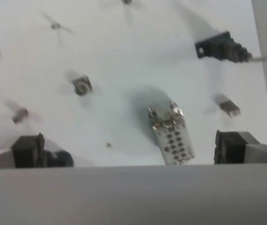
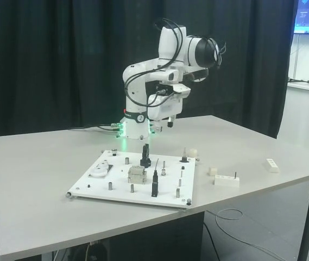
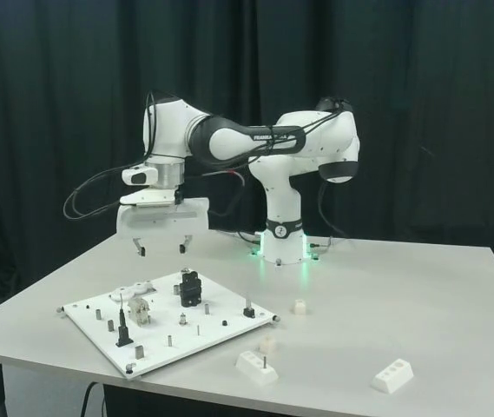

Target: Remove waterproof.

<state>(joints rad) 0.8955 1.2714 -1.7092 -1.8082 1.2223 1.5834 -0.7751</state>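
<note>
The waterproof connector (image 1: 171, 136), a grey block with rows of pin holes and metal screws, stands on the white board (image 1: 124, 56). The room views show the waterproof connector (image 2: 137, 174) (image 3: 138, 308) near the middle of the board (image 2: 143, 197) (image 3: 220, 337). My gripper (image 1: 129, 148) (image 2: 161, 126) (image 3: 161, 249) hangs well above the board, open and holding nothing. In the wrist view the connector lies between my black fingertips (image 1: 27, 150), closer to the other fingertip (image 1: 232, 146).
On the board are a black plug with a cable (image 1: 220, 47), a tall black block (image 2: 145, 155) (image 3: 191, 289), several small metal pegs (image 1: 82, 85) and a white round part (image 2: 100, 171). Loose white blocks (image 2: 226, 180) (image 3: 393, 374) lie on the grey table beside the board.
</note>
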